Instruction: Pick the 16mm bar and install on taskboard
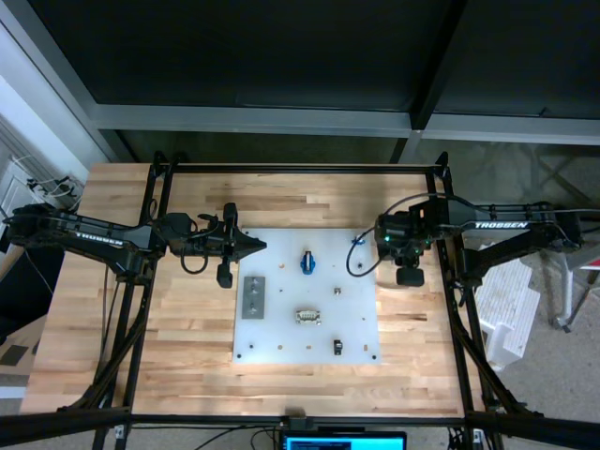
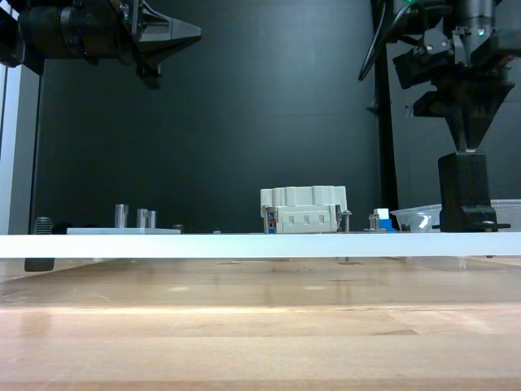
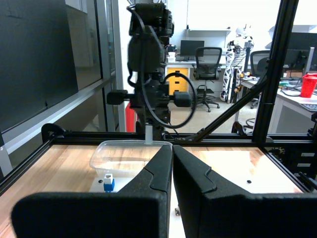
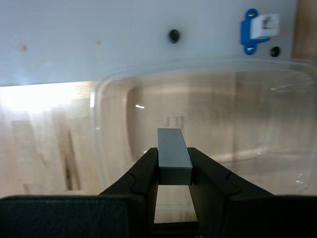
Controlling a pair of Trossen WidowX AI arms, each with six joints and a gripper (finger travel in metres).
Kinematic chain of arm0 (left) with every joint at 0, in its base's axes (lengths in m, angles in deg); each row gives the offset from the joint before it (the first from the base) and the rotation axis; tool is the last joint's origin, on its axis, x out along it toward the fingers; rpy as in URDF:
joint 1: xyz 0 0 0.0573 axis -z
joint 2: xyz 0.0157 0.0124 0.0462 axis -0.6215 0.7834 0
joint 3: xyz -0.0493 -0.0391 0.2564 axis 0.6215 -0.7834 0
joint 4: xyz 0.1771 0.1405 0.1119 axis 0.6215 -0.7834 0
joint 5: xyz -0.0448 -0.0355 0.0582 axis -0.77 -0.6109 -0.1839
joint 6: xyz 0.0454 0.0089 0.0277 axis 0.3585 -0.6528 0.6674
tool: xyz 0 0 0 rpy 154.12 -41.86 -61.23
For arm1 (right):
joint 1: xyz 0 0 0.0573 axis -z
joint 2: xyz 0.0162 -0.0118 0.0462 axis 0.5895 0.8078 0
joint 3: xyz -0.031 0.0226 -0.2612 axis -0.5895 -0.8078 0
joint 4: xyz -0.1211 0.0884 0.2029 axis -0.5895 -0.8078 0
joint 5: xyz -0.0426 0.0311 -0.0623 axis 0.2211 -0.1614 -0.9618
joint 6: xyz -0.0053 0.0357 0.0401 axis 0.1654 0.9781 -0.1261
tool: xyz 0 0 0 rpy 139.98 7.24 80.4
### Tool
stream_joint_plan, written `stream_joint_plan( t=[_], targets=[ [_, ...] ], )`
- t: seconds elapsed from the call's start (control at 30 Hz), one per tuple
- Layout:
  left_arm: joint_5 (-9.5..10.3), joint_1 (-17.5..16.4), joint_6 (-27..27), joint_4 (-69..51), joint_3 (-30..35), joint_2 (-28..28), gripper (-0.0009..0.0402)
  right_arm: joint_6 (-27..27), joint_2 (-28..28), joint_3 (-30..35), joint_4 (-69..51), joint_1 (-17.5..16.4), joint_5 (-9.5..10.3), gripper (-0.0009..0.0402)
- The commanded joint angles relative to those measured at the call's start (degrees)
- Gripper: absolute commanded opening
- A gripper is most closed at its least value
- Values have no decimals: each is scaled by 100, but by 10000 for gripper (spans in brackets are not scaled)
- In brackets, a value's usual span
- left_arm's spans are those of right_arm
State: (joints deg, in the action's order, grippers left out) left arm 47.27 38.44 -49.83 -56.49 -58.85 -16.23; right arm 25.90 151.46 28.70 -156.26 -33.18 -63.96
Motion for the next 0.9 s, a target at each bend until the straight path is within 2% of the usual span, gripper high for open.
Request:
stream_joint_plan(
  t=[0.03, 0.2, 0.37, 0.6, 0.9],
  targets=[
    [0, 0, 0, 2, 0, 0, 0, 439, 4, 0, 2, -341, -7, 4],
    [0, 0, 0, 2, 0, 2, 0, 1045, 125, 39, 24, -953, -17, 4],
    [0, -2, 0, 0, 0, 2, 0, 1523, 514, 264, 66, -1550, -61, 4],
    [0, 0, 0, 2, 0, 2, 0, 2175, 1045, 647, 79, -2011, -59, 4],
    [0, 0, 0, 2, 0, 2, 0, 2656, 1589, 848, 560, -2529, -57, 4]
  ],
)
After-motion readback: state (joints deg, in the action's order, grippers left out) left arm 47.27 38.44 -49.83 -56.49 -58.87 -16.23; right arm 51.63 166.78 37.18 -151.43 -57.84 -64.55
